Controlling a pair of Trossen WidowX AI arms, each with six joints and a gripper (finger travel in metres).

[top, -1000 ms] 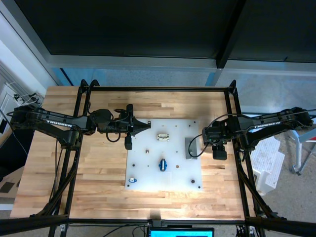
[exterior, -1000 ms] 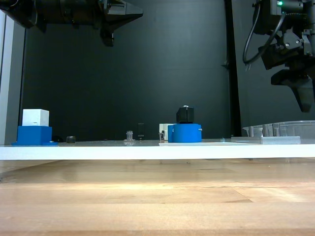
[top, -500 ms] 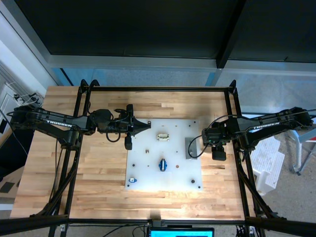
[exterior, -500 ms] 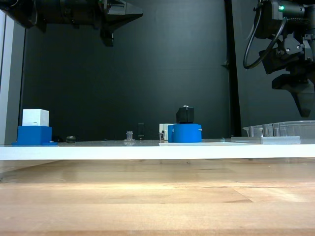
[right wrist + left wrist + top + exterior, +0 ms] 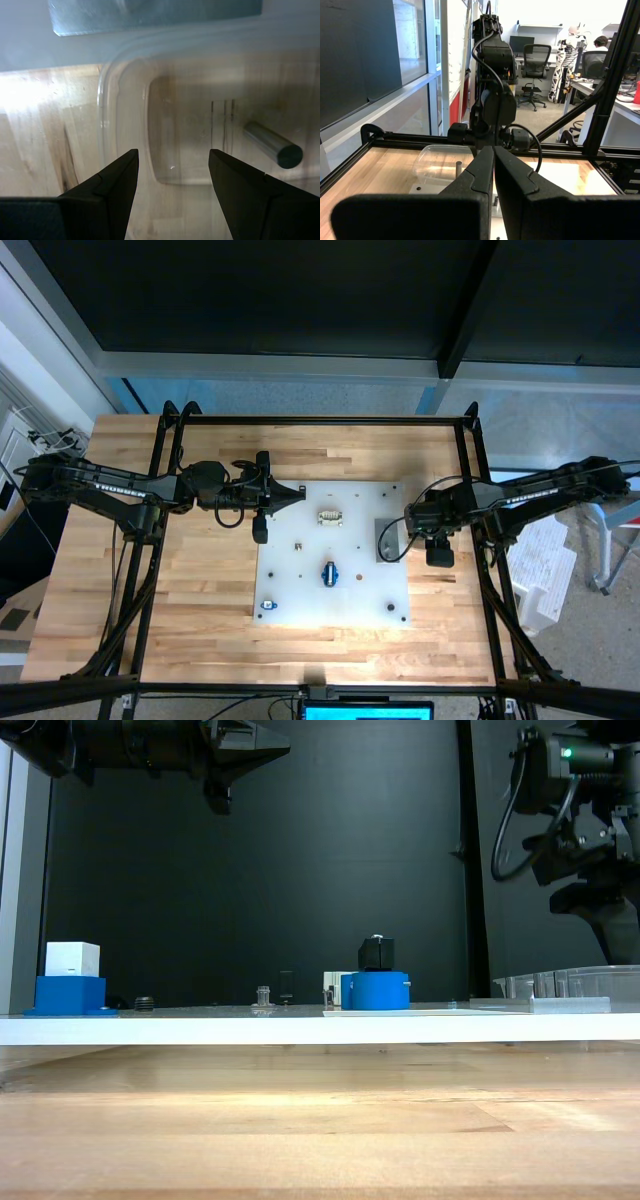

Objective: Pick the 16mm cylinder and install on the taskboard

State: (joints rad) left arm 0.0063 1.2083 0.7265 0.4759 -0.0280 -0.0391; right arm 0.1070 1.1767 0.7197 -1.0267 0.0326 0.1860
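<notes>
Cylinder (image 5: 272, 144) lies flat in tray (image 5: 106, 100); right gripper (image 5: 173, 154) spread above, left gripper (image 5: 493, 150) together aloft.

Black arms (image 5: 590, 472), left hand (image 5: 492, 150) and right hand (image 5: 172, 152) wedge-fingered, looped black cables (image 5: 497, 840), white lettering (image 5: 108, 480), green light (image 5: 567, 753)

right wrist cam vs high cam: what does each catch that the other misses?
Right wrist only: a metal cylinder lying on its side inside a clear tray, near the right gripper, whose fingers are open. High only: the whole taskboard with its blue fitting, and the left gripper, shut, parked above the board's far-left part. Both: the grey metal block, the wooden table, and the right gripper by the board's right edge.
</notes>
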